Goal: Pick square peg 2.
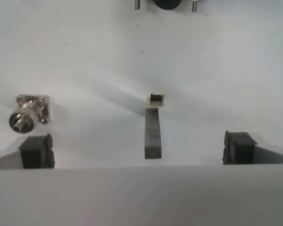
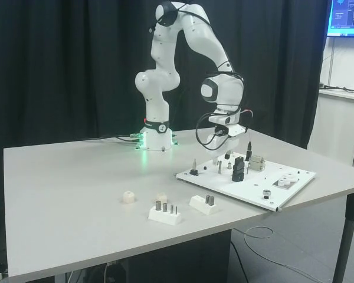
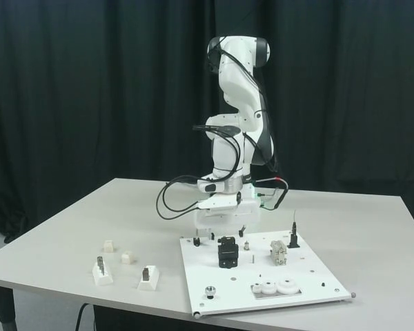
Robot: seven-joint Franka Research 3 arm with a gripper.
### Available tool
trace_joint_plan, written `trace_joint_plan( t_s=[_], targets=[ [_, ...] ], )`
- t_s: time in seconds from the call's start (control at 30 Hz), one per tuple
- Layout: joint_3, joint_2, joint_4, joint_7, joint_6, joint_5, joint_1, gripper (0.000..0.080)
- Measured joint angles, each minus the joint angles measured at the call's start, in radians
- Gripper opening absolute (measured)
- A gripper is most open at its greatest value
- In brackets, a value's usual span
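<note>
While gripper gapes wide, square peg stands centred between fingertips, untouched.

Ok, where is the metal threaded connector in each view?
Wrist view: connector on the white board, off to one side of the dark peg.
First room view: near the board's front edge.
Second room view: board's near left corner.
Shared landmark: the white board.

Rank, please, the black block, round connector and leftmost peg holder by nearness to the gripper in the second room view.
1. black block, beside the gripper.
2. round connector, front edge of the board.
3. leftmost peg holder, on the table.
</note>
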State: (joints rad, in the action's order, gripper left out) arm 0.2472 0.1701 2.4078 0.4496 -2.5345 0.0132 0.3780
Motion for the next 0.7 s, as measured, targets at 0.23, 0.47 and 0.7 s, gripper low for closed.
trace_joint_plan(
  t_s=[0.23,0.47,0.7],
  targets=[
    [0.0,-0.014,-0.001,0.001,0.02,0.0,0.0,0.08],
    [0.0,-0.027,-0.001,0.002,0.035,-0.001,0.0,0.08],
    [0.0,-0.036,-0.001,0.002,0.051,-0.009,0.0,0.08]
  ],
)
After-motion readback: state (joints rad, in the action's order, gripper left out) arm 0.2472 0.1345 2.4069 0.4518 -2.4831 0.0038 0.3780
